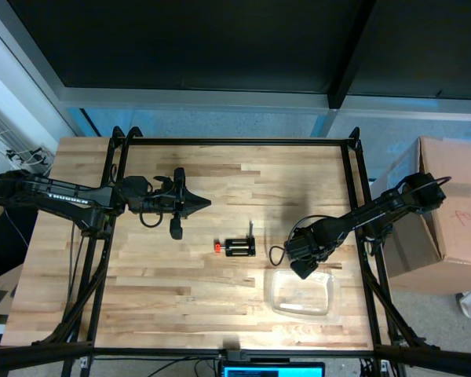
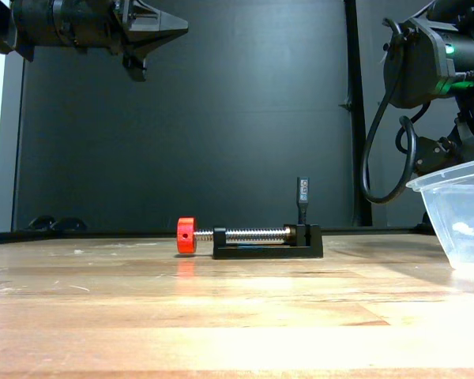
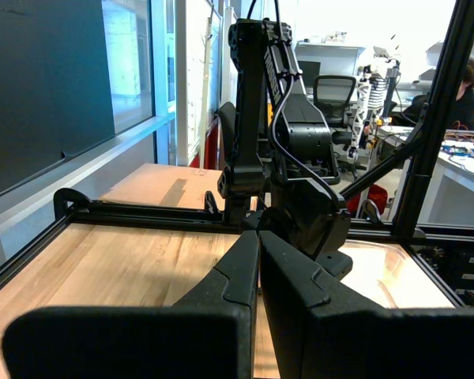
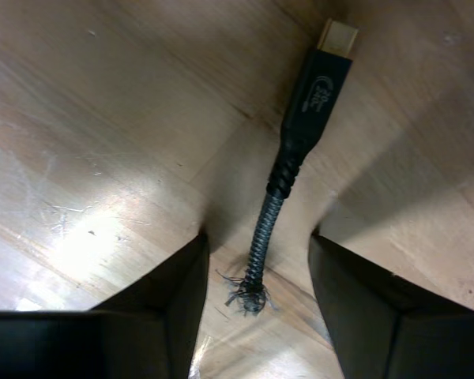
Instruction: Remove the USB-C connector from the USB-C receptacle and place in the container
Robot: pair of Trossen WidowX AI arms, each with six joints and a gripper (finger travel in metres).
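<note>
The black USB-C connector with braided stub (image 4: pixel 316 87) lies free on the wooden desk (image 4: pixel 103 118), between the spread fingers of the right gripper (image 4: pixel 257 237), apparently lined up for pickup. The clear plastic container (image 1: pixel 269 292) sits just at that gripper's 6 o'clock. The left gripper (image 1: pixel 196 203), fingers together, hovers well apart at the container's 10 o'clock.

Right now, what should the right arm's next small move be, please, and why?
Probably lower the right gripper and close on the USB-C connector: it lies free on the table between the open jaws. Left gripper hovers shut, far left.

Matte black. Left tool (image 3: pixel 258 234): narrow wedge fingers (image 3: pixel 229 276); right tool (image 4: pixel 257 241): broad blunt fingers. White lettering (image 1: pixel 67 199) along left arm (image 1: pixel 31 191); looped black cable (image 2: pixel 368 158), green light (image 2: pixel 451 49) on right arm (image 2: pixel 423 71).
</note>
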